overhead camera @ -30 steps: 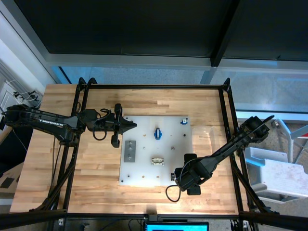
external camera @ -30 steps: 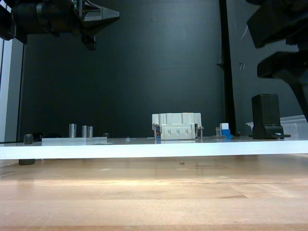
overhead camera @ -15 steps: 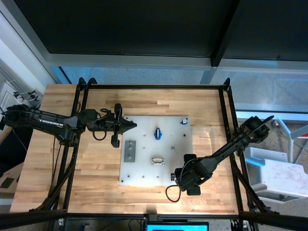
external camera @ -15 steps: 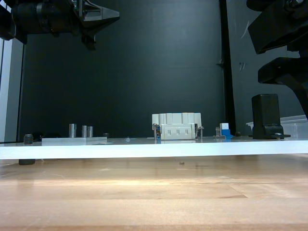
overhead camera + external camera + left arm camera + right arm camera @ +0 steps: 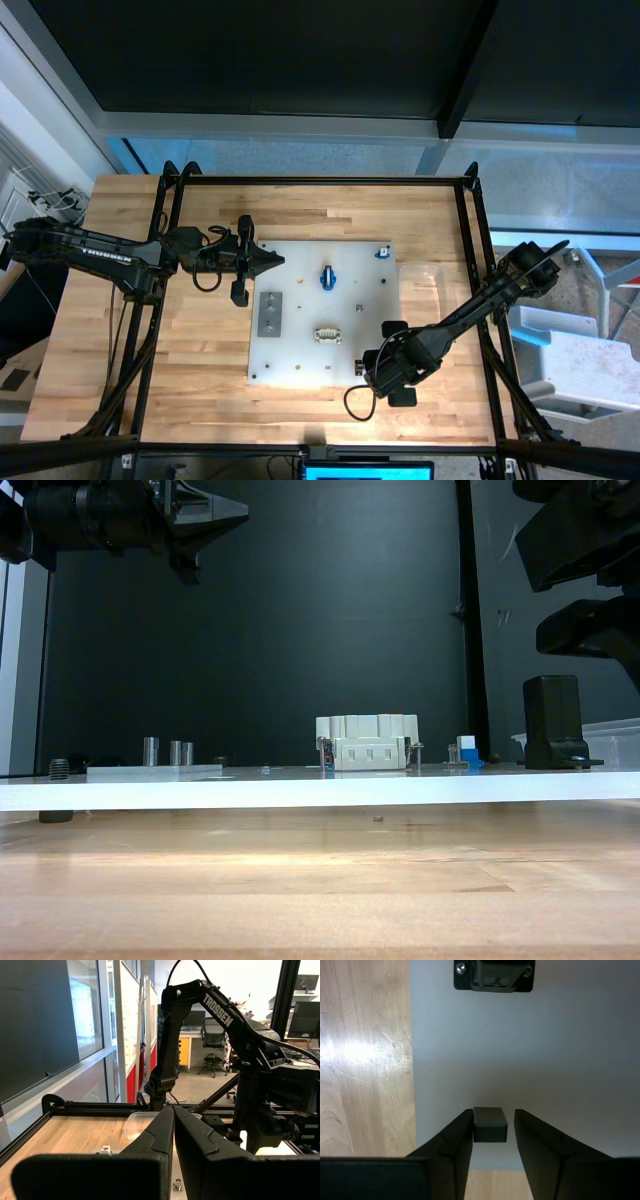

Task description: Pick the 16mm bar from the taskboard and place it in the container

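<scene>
Narrowly parted fingers (image 5: 454, 1142) of the right gripper (image 5: 493, 1114) frame a small black part (image 5: 490, 1127) at the taskboard's (image 5: 300, 350) near right corner. The left gripper (image 5: 173, 1110), fingers pressed together, hovers high over the board's far left edge. The 16mm bar (image 5: 150, 751) stands upright in the grey block (image 5: 270, 312). The container (image 5: 430, 285) sits on the desk (image 5: 200, 400) just right of the board.
</scene>
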